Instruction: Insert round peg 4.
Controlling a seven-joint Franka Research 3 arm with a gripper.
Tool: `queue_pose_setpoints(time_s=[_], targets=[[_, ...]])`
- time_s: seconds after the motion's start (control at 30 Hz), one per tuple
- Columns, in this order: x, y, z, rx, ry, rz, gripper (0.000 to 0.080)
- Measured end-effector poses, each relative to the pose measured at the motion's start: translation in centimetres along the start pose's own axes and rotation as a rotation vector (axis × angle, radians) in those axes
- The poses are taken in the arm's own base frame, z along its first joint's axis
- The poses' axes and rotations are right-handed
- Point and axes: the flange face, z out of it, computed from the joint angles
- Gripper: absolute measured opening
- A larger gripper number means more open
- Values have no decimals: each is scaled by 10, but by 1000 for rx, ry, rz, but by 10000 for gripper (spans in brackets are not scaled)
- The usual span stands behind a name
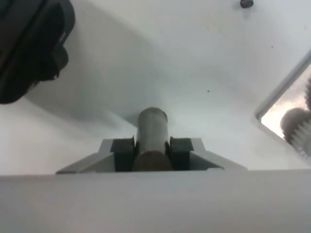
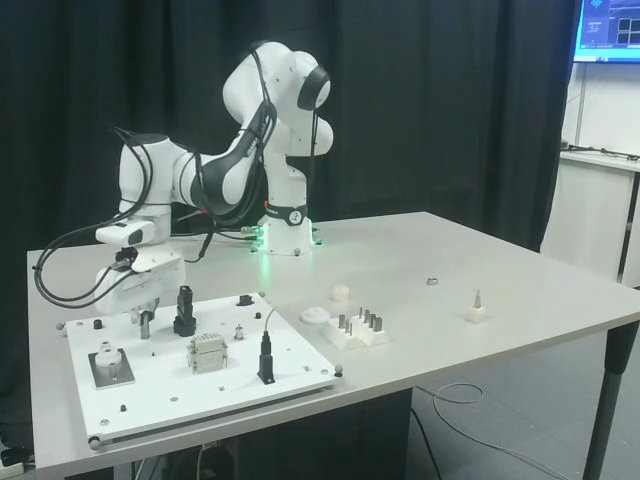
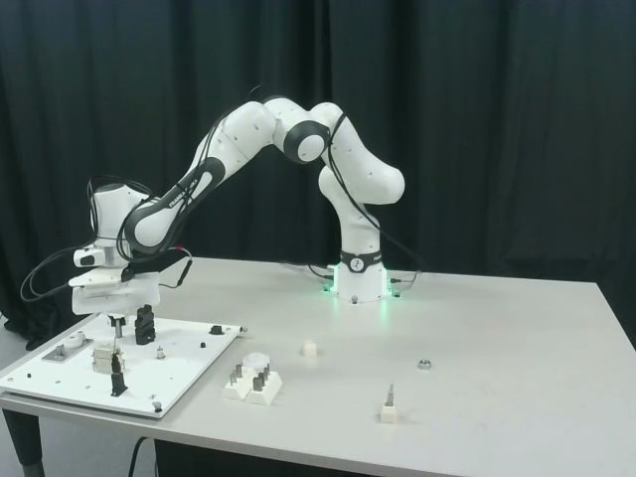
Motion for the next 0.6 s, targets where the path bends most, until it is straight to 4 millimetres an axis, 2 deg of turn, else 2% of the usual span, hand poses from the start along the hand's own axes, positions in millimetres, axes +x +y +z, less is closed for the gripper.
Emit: queue_pose_setpoints(time_s=[0.6], targets=[[2,-1,0,-3,6,-2,151]])
